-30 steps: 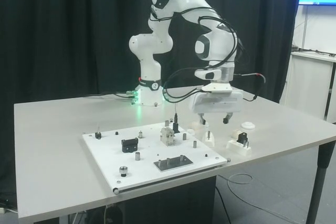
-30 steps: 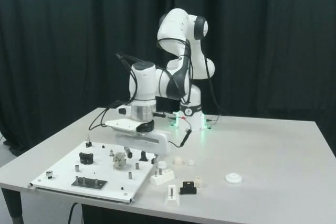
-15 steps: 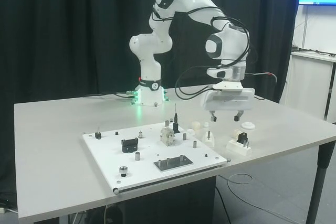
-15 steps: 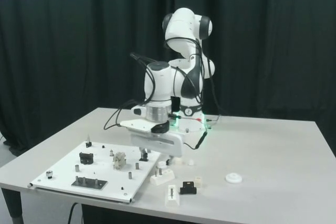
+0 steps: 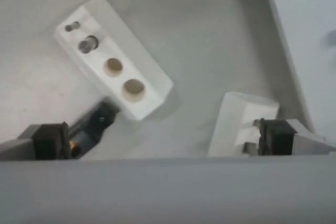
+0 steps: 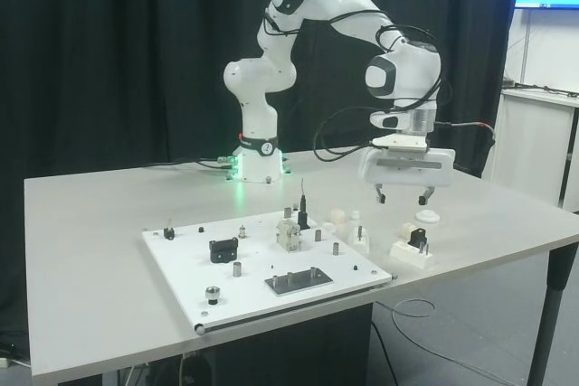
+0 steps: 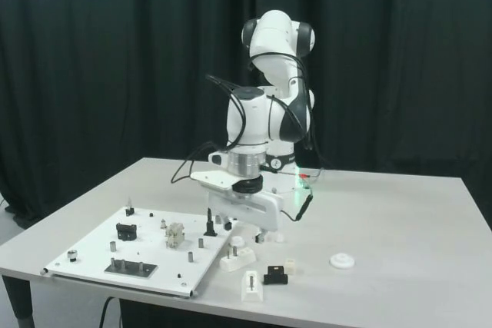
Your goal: Pick D-SUB.
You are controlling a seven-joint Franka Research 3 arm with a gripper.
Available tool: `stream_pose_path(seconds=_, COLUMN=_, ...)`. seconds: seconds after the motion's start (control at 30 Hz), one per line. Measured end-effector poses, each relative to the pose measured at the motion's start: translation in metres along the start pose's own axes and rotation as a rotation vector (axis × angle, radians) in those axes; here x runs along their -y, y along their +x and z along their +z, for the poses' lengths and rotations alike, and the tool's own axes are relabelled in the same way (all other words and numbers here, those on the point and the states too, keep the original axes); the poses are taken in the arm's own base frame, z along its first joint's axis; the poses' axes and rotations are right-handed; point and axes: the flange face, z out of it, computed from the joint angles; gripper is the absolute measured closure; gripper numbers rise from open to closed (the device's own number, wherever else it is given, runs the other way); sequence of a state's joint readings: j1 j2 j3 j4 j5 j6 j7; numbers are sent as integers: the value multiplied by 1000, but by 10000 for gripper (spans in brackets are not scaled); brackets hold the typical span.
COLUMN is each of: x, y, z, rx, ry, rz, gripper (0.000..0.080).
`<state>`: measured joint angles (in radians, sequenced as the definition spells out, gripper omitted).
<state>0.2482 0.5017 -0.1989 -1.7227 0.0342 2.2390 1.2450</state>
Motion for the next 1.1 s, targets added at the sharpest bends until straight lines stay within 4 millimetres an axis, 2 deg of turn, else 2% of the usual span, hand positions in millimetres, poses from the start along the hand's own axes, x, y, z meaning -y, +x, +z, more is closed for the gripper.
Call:
stream_pose_path(seconds=0.57, x=10, y=-34, z=2, rx=-15, ry=4, rz=214, gripper=3)
stream_pose_path(seconds=1.1, x=15, y=-44, z=17, rx=-27, ry=17, rz=357, gripper=3)
